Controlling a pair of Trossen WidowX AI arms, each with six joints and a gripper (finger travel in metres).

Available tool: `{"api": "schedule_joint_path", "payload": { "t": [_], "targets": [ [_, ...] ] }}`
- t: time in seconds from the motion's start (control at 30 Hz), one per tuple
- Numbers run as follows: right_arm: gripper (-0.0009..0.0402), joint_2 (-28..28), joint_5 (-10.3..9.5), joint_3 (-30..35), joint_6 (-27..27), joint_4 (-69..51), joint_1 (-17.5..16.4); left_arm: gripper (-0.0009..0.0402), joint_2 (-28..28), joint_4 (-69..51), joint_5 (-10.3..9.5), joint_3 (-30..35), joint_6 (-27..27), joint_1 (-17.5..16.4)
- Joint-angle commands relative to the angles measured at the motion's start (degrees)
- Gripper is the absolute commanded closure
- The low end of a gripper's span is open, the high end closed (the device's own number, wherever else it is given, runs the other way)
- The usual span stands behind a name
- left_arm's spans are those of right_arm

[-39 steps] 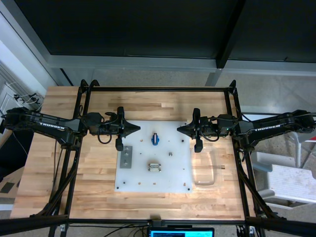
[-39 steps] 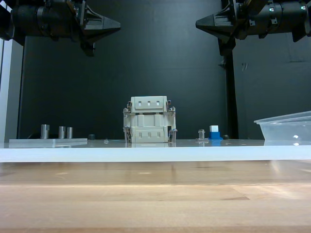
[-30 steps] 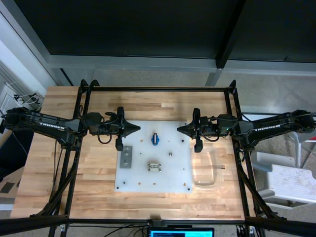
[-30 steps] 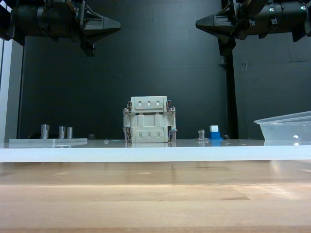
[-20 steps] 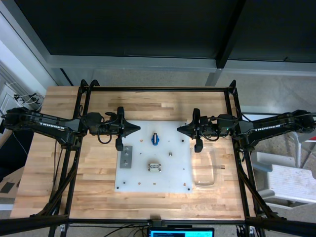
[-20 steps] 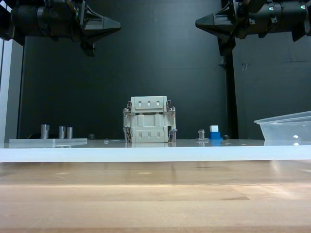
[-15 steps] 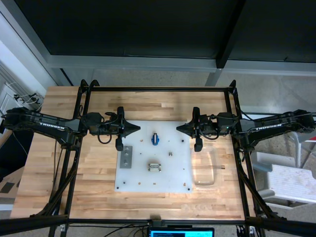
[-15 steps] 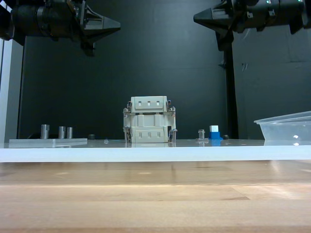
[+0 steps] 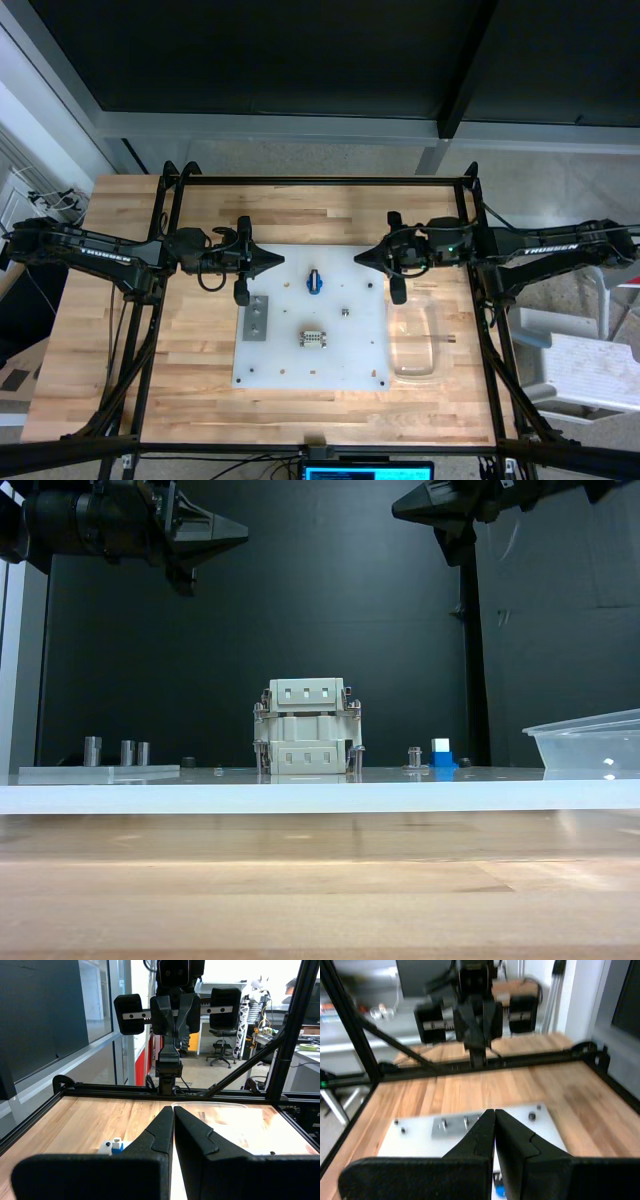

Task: Remove the HAN10-E connector and place it in the container

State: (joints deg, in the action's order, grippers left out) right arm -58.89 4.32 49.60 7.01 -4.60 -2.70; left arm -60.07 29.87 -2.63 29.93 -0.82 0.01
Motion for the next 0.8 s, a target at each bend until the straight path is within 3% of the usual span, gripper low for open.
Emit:
{"api": "schedule_joint_path", "payload": {
  "t": [0.03,0.2,0.8],
  "targets": [
    [0.0393,-3.04,-0.24,5.77,0.04,-9.16,-0.2,0.0393,-0.02,-0.02,0.0,0.02,0.02,0.0],
    [0.0393,-8.63,-2.86,14.36,0.24,-20.46,-0.48,0.0393,-0.02,-0.02,0.0,0.02,0.02,-0.02],
    [0.0393,-30.73,-2.86,42.97,0.22,-49.96,-2.6,0.0393,-0.02,-0.02,0.0,0.02,0.02,-0.02]
  ]
}}
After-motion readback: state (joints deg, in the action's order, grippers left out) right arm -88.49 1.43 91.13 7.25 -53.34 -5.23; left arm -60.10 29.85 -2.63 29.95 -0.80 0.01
